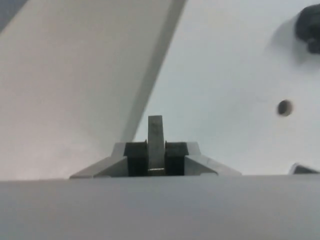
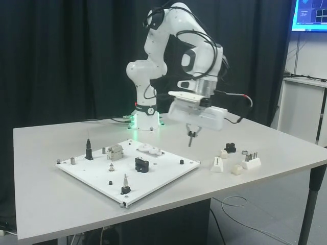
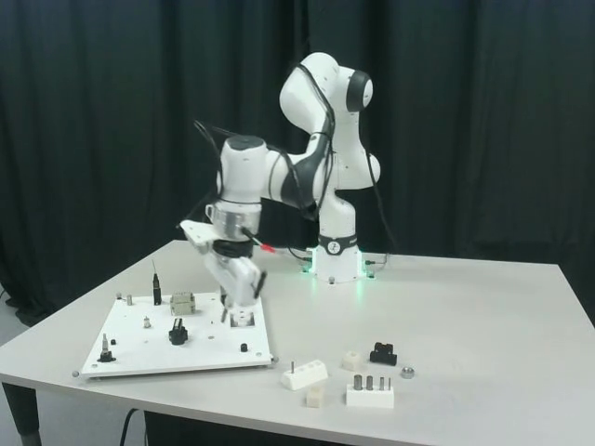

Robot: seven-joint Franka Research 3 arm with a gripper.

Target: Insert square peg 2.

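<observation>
Square peg [image 1: 155, 142] clamped in pincer [image 1: 156, 159]; no legible writing.

The board [image 2: 158, 173] lies on the bench [image 2: 46, 189] before the arm's base [image 2: 145, 120], the hand [image 2: 191, 133] hangs over its edge holding the peg [image 2: 190, 139], and small blocks [image 2: 250, 162] sit beside the board.

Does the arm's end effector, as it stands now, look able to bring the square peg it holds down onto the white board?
Probably yes. The end effector grips the square peg and hangs above the white board edge, with only open air beneath it.
</observation>
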